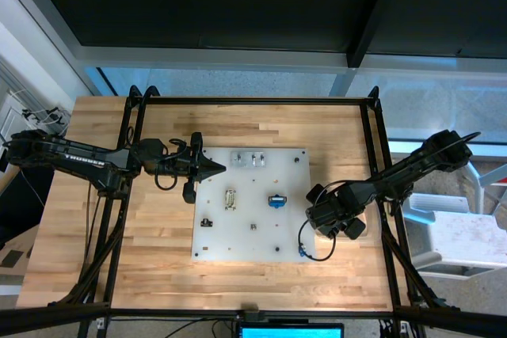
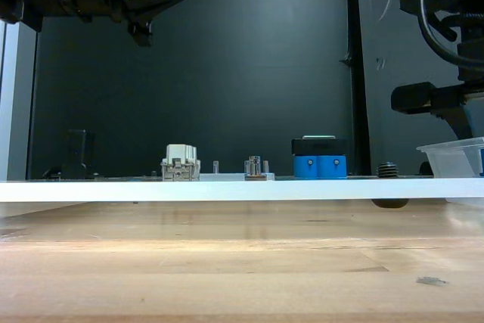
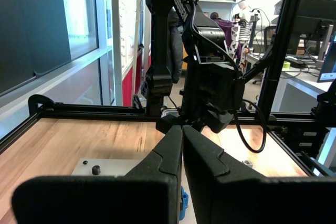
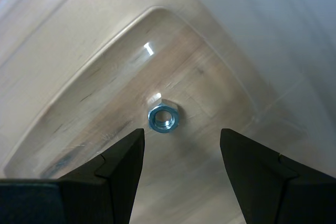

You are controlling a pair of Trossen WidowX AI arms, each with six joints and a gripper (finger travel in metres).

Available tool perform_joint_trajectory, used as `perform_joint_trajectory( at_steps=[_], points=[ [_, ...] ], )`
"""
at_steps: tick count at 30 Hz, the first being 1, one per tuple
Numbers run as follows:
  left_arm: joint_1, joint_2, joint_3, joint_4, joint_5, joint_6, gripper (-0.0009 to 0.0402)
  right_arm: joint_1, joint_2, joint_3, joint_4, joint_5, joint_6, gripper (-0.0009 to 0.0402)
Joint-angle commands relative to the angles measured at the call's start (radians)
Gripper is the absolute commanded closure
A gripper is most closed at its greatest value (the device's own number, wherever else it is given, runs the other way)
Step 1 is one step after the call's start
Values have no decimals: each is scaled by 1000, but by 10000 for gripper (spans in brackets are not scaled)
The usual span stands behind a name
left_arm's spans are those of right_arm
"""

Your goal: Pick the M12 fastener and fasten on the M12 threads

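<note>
Pale wooden planks form the table [image 1: 119,275], which is fenced by a black frame [image 1: 253,100] and carries a white board [image 1: 238,235] at its middle. Behind it we see a dark wall panel and, at the far side, a strip of glass.

The left arm reaches in level from the left edge. The left gripper [image 1: 220,167] hangs high above the far left part of the board and points to the right. In the left wrist view its two fingers [image 3: 168,153] lie pressed together along their length with nothing between them.

The right arm slopes down from the right edge toward the near right side of the board. The right gripper [image 1: 337,223] points downward over the clear tray [image 2: 454,158], which stands on the table just beside the board's right edge. In the right wrist view its fingers [image 4: 123,156] stand wide apart and hold nothing.

The M12 fastener [image 4: 164,118] lies flat on the floor of the tray, between the spread fingertips and apart from both. The M12 threads [image 2: 388,169] stand upright on the board, just left of the tray in the low view, ribs bare and no nut on top. A blue connector [image 2: 319,164] sits further left on the board.
</note>
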Motion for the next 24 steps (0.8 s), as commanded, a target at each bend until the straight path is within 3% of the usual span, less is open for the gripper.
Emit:
perform_joint_trajectory(
  at_steps=[1,6,9,24],
  points=[
    [0,0,0,0,0,0,393,3,0,-14,18,-1,37,192],
    [0,0,0,0,0,0,393,10,0,-23,27,-3,35,193],
    [0,0,0,0,0,0,393,16,0,-26,40,-27,34,192],
    [0,0,0,0,0,0,393,21,31,-62,92,-24,31,193]
  ],
)
